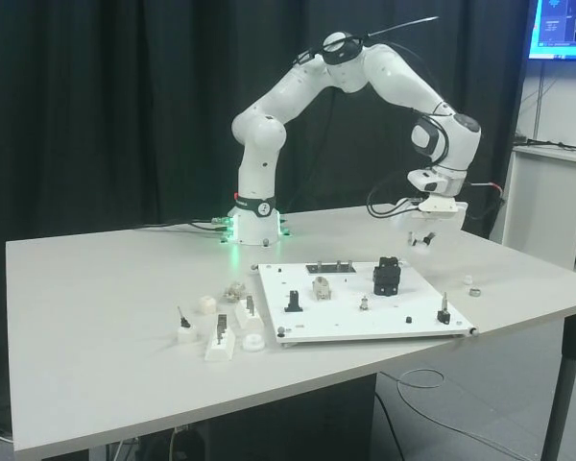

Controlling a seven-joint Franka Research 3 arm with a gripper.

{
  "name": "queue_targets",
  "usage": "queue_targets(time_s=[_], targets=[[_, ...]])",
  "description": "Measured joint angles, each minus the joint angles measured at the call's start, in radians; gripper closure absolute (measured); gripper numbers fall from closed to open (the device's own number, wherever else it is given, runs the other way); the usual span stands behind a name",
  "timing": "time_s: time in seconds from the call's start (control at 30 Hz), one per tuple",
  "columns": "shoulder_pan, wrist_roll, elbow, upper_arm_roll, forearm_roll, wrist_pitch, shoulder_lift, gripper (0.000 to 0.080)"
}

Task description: Insert large gear.

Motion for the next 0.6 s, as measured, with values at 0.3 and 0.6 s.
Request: queue_targets(time_s=[0.3,0.6], targets=[[0.047,-0.045,-0.055,-0.054,0.000,-0.001,0.008,0.0471],[0.080,-0.091,-0.100,-0.104,0.002,-0.001,0.024,0.0471]])
